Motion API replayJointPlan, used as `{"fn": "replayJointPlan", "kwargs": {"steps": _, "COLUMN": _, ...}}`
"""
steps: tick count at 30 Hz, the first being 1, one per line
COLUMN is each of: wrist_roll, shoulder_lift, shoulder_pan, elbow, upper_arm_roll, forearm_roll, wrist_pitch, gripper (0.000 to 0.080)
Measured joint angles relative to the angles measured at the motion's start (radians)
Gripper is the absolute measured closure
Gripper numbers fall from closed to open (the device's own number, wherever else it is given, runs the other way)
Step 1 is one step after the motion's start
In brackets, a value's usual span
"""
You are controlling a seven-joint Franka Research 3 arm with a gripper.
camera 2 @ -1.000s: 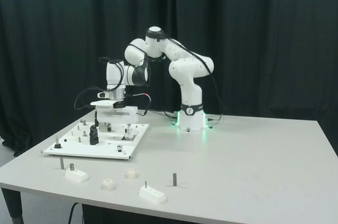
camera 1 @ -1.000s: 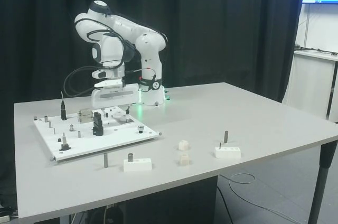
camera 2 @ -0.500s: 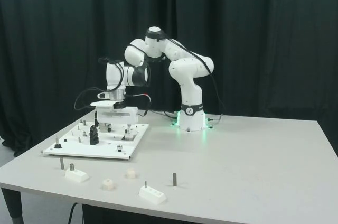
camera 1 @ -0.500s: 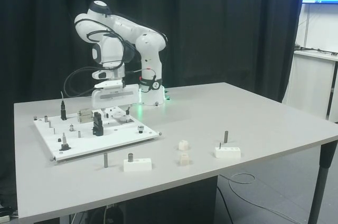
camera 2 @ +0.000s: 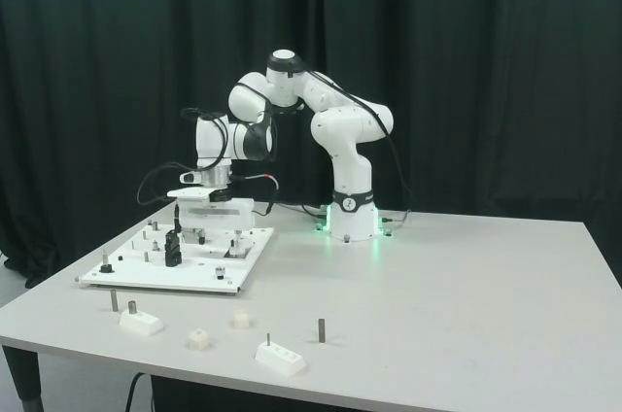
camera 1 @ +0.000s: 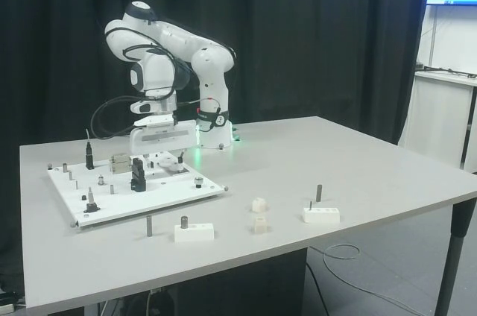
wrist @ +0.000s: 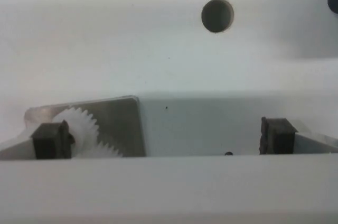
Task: Insert small gear.
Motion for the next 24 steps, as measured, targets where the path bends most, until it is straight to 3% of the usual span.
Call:
{"fn": "replayJointPlan", "kwargs": {"steps": 17, "wrist_roll": -0.014, "shoulder_lift": -0.001, "shoulder_pan": 0.000, "elbow": -0.003, "upper_arm_roll": 0.002, "forearm_roll": 0.000, "wrist_pitch": 0.001, "gripper": 0.0003}}
{"fn": "replayJointPlan", "kwargs": {"steps": 24, "wrist_roll": -0.017, "shoulder_lift": -0.001, "shoulder_pan": 0.002, "elbow": -0.020, "upper_arm_roll": 0.020, "forearm_roll": 0.002, "wrist_pitch": -0.015, "gripper": 0.0003}}
